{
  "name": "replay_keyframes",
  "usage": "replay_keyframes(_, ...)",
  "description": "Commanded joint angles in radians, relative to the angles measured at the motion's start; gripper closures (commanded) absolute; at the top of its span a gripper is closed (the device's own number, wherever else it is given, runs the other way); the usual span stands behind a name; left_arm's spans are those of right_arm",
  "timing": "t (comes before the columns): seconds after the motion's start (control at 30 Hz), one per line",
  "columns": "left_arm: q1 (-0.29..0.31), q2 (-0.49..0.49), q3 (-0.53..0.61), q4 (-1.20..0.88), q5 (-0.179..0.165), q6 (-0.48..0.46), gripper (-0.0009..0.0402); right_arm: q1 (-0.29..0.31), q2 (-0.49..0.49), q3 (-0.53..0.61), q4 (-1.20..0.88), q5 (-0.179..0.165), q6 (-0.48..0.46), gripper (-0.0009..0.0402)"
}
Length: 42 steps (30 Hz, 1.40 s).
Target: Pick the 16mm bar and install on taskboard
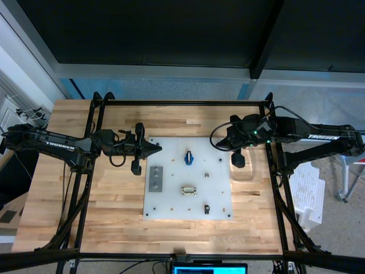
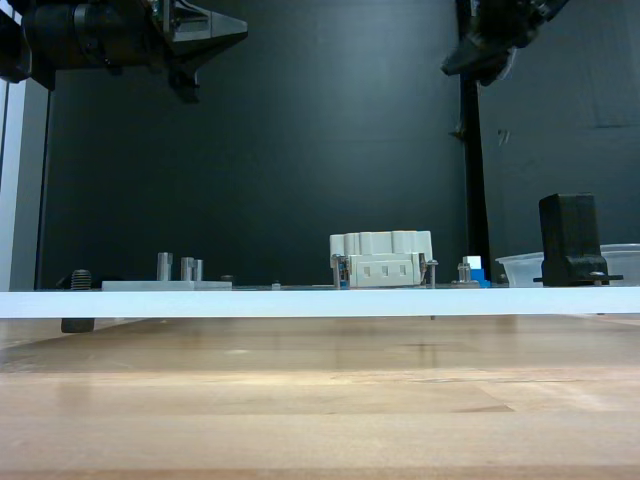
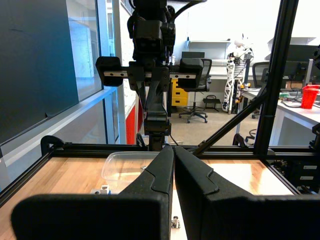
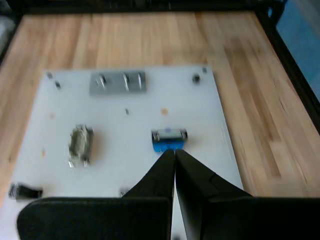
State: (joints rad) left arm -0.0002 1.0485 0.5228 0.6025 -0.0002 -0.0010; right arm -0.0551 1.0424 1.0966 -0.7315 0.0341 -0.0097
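Left gripper (image 3: 173,148): fingers pressed together, nothing between them. It lies level, nose toward 3 o'clock, high over the 10 o'clock corner of the taskboard (image 1: 171,208). Its arm runs back to the table's left edge.

Right gripper (image 1: 238,161): fingers also pressed flat together, holding nothing. It tips steeply downward and hangs well above a clear tray (image 1: 255,169), which sits just off the board's 3 o'clock edge. Its arm reaches in from the right.

16mm bar: cannot pick it out for certain. Neither gripper has it. A few small metal pegs (image 2: 164,266) stand upright in the grey block (image 1: 155,178), long axis vertical. Cannot tell whether any of them is the bar.

On the board:
- The grey block is at 9 o'clock, its long side running 12 to 6.
- The blue knob (image 1: 189,157) sits toward 12 o'clock.
- The beige connector (image 1: 189,190) is just toward 6 from the centre.
- A black fitting (image 1: 207,209) stands upright near the 5 o'clock edge.

Surface: the white board lies flat on a pale wood-strip table (image 1: 114,222), ringed by a black frame (image 1: 182,103). A screen (image 1: 210,268) glows at the table's 6 o'clock edge.

Room: a dark panel (image 1: 142,28) stands beyond the 12 o'clock side. Past the right arm there is an open workroom with office chairs (image 3: 195,100), a yellow cabinet (image 3: 179,94) and desks.
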Motion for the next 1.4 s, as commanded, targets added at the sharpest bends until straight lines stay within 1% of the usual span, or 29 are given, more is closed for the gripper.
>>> replay_keyframes(0.03, 0.000, 0.000, 0.000, 0.000, 0.000, 0.000, 0.0393, -0.001, 0.003, 0.037, -0.095, 0.024, 0.001, 0.0393)
replay_keyframes(0.07, 0.000, 0.000, 0.000, 0.000, 0.000, 0.000, 0.0393, -0.002, 0.003, 0.046, -0.124, 0.032, -0.002, 0.0393)
replay_keyframes(0.17, 0.000, 0.000, 0.000, 0.000, 0.000, 0.000, 0.0393, -0.008, 0.003, 0.076, -0.216, 0.037, -0.009, 0.0393)
replay_keyframes(0.37, 0.000, 0.000, 0.000, 0.000, 0.000, 0.000, 0.0393, -0.039, 0.027, 0.137, -0.424, 0.037, -0.011, 0.0393)
replay_keyframes(0.5, 0.000, 0.000, 0.000, 0.000, 0.000, 0.000, 0.0393, -0.051, 0.047, 0.177, -0.552, 0.037, -0.031, 0.0393)
replay_keyframes(0.6, 0.000, 0.000, 0.000, 0.000, 0.000, 0.000, 0.0393, -0.058, 0.054, 0.190, -0.606, 0.037, -0.038, 0.0393)
replay_keyframes(0.83, 0.000, 0.000, 0.000, 0.000, 0.000, 0.000, 0.0393, -0.084, 0.060, 0.190, -0.730, 0.037, -0.094, 0.0393)
replay_keyframes(1.1, 0.000, 0.000, 0.000, 0.000, 0.000, 0.000, 0.0393, -0.152, 0.107, 0.189, -0.824, 0.036, -0.237, 0.0393)
replay_keyframes(1.17, 0.000, 0.000, 0.000, 0.000, 0.000, 0.000, 0.0393, -0.168, 0.124, 0.189, -0.842, 0.036, -0.286, 0.0393)
replay_keyframes(1.23, 0.000, 0.000, 0.000, 0.000, 0.000, 0.000, 0.0393, -0.174, 0.132, 0.189, -0.842, 0.036, -0.361, 0.0393)
replay_keyframes(1.37, 0.000, 0.000, 0.000, 0.000, 0.000, 0.000, 0.0393, -0.174, 0.132, 0.188, -0.841, 0.038, -0.583, 0.0393)
replay_keyframes(1.4, 0.000, 0.000, 0.000, 0.000, 0.000, 0.000, 0.0393, -0.175, 0.132, 0.188, -0.840, 0.038, -0.622, 0.0393)
